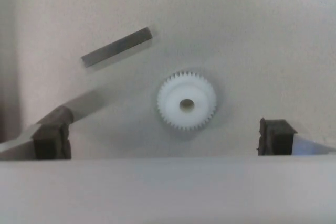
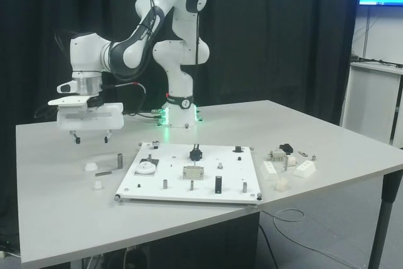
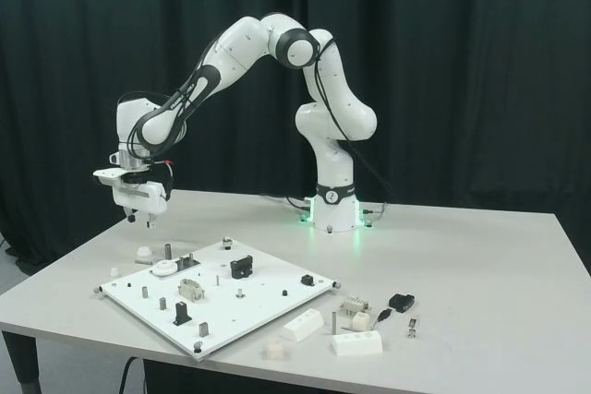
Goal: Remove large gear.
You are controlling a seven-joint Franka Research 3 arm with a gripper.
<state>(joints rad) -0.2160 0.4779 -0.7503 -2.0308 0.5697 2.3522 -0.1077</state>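
Large gear: white, flat on desk, off the board. Pincer: wide open, empty, hovering above, presumably just released.

The gripper hangs above the table, off the board's edge, fingers spread apart over a gear that lies flat on the table surface below. A short flat bar lies on the table just beside that gear, apart from it. On the board, another gear sits near the corner closest to the gripper. Past the board's opposite edge several small blocks lie on the table.
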